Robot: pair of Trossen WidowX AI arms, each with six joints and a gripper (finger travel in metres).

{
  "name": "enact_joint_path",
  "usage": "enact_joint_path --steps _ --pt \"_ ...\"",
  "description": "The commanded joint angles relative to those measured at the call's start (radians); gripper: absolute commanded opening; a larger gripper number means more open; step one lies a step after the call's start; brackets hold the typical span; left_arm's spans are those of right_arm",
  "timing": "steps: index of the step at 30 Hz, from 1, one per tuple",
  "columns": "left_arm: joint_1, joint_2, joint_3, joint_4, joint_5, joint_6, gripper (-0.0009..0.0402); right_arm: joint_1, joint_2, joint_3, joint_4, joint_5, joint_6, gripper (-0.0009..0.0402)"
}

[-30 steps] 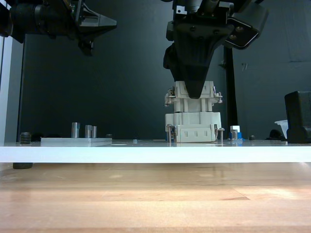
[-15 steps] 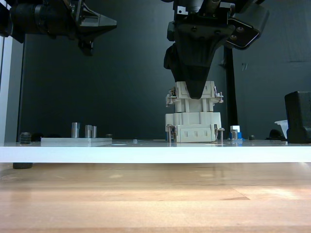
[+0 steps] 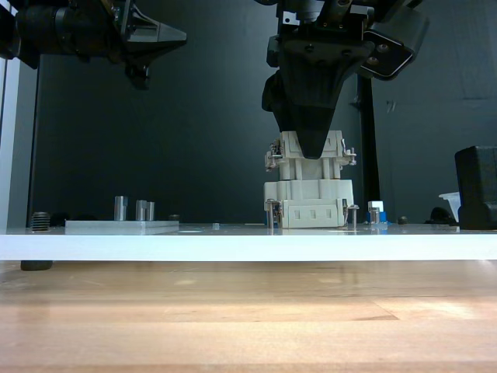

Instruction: Pick the HAN10E connector and install in the HAN10E hub

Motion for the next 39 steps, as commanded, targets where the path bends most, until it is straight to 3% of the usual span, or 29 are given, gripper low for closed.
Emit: enact_joint_path --steps 1,14,18,39 --pt "0.000 0.000 0.000 0.000 0.000 0.000 0.0000 0.000 0.000 0.000 0.003 0.001 0.001 0.0009" --pt "0.000 0.000 0.000 0.000 0.000 0.000 0.0000 0.000 0.000 -0.006 0.013 -0.002 0.004 0.0009" --pt "0.000 0.000 0.000 0.000 0.000 0.000 0.0000 0.000 0.000 -0.012 0.018 -0.025 0.006 0.0009" --pt "0.000 0.000 0.000 0.000 0.000 0.000 0.0000 -0.005 0.000 -0.065 0.062 -0.025 0.023 0.0009"
